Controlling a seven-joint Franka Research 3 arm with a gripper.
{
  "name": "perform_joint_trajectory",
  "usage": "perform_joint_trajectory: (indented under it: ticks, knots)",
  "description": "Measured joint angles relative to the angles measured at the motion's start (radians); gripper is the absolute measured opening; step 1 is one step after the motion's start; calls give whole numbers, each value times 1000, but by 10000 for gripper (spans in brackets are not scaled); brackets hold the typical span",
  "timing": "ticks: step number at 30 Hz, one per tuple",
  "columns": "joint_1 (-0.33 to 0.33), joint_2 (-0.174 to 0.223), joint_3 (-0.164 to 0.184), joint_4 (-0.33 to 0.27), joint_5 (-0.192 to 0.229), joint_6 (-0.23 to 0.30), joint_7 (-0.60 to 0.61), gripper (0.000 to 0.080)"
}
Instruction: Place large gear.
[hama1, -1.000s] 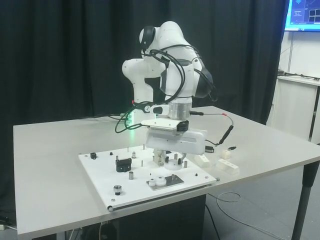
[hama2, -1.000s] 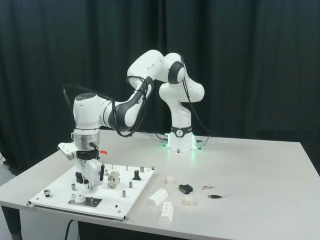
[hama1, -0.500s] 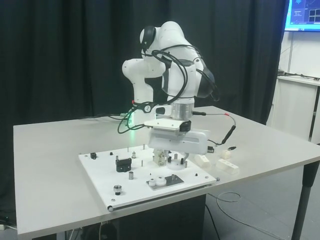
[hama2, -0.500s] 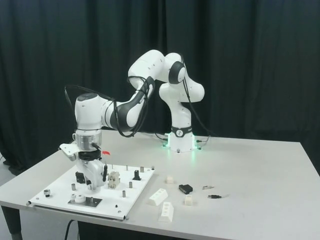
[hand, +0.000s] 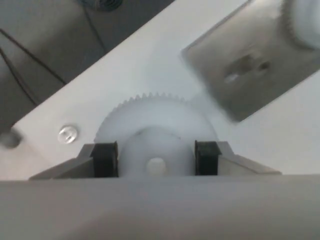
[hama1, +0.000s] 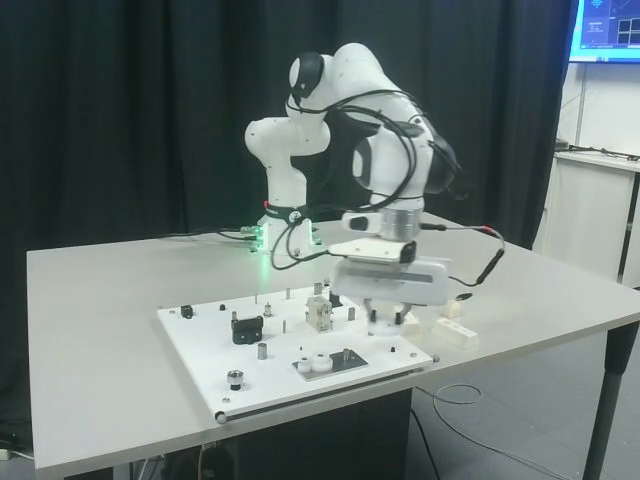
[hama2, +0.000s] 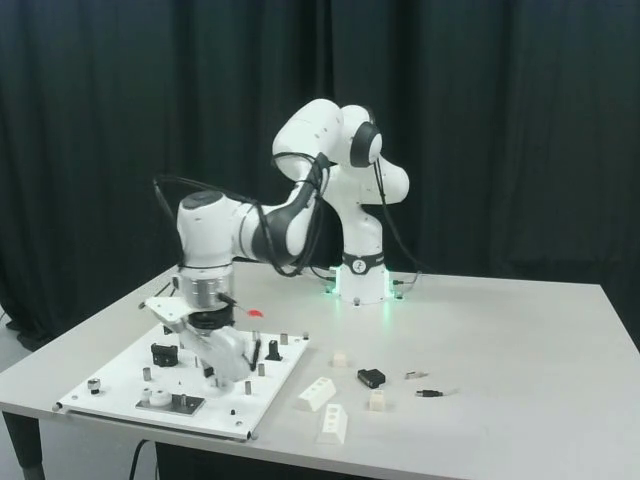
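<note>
The large gear (hand: 156, 127) is only properly seen in the wrist view, pinched at its hub between the black pads (hand: 105, 159) of the gripper (hand: 156, 160), above the white board (hand: 150, 70). In the room views, the gripper (hama1: 385, 318) is shown hanging over the board's (hama1: 200, 345) right edge.

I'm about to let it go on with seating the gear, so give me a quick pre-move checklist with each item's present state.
1. Large gear held between the two black pads of the hand: ok.
2. Grip centred on the gear's hub: ok in the wrist view.
3. Grey metal plate in sight near the gear: ok.
4. Gear lined up over its seat on the plate: not ok, it sits beside the plate.
5. Small gear already on the plate: ok.
6. Gear clear of the white board: cannot tell.
</note>
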Motion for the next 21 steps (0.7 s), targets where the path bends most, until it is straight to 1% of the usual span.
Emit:
perform_joint_trajectory:
  ticks: [11, 21]
  knots:
    - [93, -9, 0, -13, -1, -24, 20, 329]
    - [185, -29, 0, -46, -8, -26, 28, 329]
